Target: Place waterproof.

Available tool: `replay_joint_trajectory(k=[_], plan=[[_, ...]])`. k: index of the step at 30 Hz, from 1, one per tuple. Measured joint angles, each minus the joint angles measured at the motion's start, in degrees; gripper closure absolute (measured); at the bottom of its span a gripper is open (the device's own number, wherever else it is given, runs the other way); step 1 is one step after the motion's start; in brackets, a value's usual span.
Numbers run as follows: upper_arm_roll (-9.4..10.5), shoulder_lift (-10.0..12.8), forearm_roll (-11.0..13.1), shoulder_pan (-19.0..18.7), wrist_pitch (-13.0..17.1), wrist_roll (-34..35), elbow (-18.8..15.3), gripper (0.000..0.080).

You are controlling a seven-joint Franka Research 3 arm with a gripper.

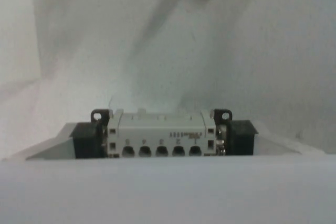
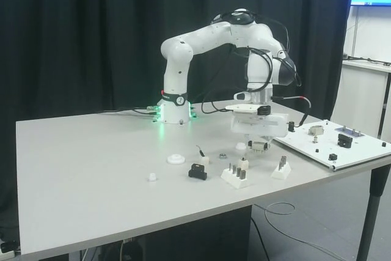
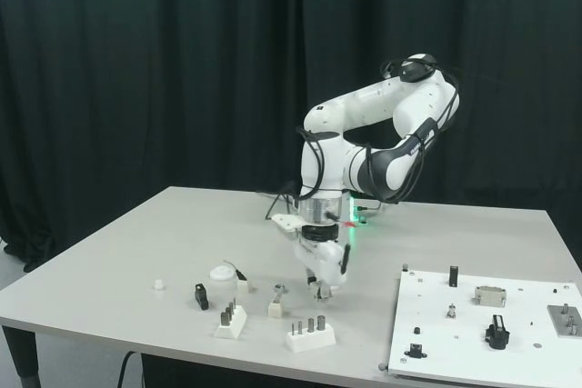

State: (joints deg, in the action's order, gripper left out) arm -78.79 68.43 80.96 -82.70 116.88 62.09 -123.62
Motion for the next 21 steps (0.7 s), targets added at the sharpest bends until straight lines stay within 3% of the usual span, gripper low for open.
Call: replay_joint_trajectory(k=[12,21], plan=[[0.01,0.89,-1.55,-0.01,-0.01,16.67,0.19,0.0290],[0.26,1.05,-1.93,-0.02,-0.65,22.20,0.24,0.0290]])
